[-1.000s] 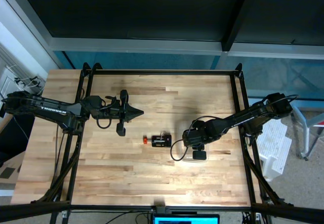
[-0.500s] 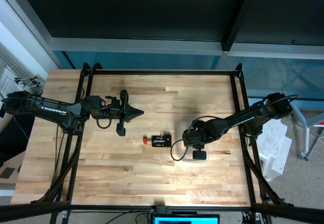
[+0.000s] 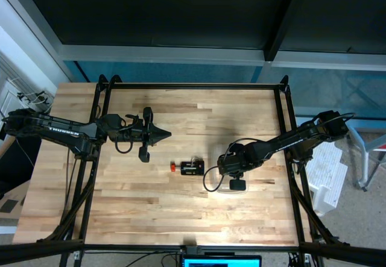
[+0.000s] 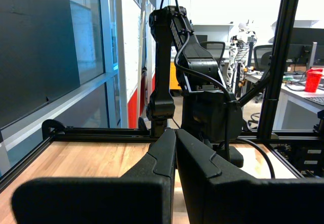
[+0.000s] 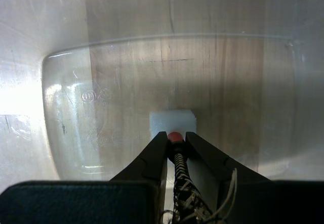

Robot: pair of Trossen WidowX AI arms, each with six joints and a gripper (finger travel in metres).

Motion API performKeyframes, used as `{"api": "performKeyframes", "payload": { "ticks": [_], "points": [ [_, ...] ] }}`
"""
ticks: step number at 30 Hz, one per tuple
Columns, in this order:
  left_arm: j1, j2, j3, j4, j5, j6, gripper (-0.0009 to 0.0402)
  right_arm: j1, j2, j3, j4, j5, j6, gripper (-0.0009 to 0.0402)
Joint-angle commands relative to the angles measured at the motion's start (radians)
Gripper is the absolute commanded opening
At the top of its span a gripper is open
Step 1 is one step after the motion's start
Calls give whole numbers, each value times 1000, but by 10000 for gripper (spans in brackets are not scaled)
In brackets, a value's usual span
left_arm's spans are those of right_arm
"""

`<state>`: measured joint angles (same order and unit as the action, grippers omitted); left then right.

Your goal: Pick the rca connector and install on the hub

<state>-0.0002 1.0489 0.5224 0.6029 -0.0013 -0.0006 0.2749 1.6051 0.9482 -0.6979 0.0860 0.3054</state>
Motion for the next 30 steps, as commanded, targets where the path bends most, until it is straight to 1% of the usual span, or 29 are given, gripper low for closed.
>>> {"api": "performKeyframes", "payload": {
  "ticks": [1, 12, 28, 30],
  "points": [
    [0, 0, 0, 0, 0, 0, 0, 0, -1, 0, 0, 0, 0, 2],
    [0, 0, 0, 0, 0, 0, 0, 0, -45, 3, -24, 0, 0, 2],
    [0, 0, 0, 0, 0, 0, 0, 0, -121, 159, -228, 2, 0, 2],
    [0, 0, 0, 0, 0, 0, 0, 0, -123, 179, -253, 8, 1, 2]
  ]
}}
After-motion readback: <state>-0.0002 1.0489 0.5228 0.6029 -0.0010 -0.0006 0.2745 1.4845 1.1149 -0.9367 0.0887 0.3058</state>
